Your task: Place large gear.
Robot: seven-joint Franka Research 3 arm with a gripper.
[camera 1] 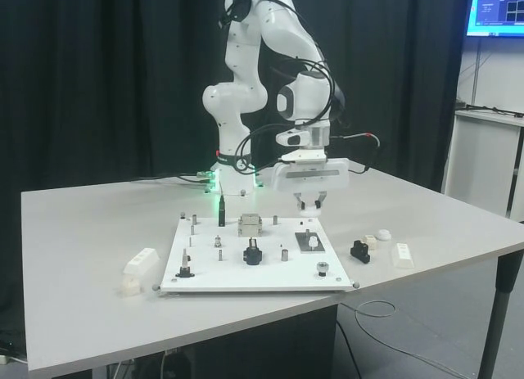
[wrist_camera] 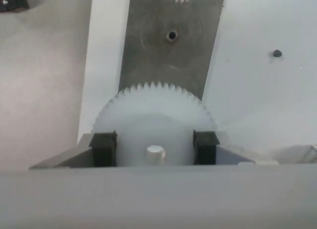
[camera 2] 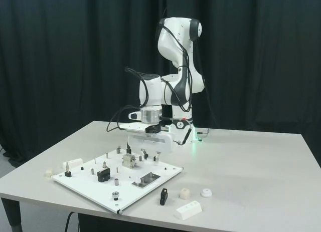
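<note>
Holding the gear (wrist_camera: 154,121) firmly, the gripper (wrist_camera: 154,146) hangs above the plate (wrist_camera: 148,51). Its hub should meet the hole (wrist_camera: 172,35) squarely, I think.

You have black curtains (camera 2: 60,56) closing off the room behind the grey table (camera 2: 251,162). To one side stands a white cabinet (camera 1: 483,154), with a lit wall screen (camera 1: 496,9) above it.

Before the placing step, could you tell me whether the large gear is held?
Held: the gripper's black fingers clamp the large gear on both sides.
</note>
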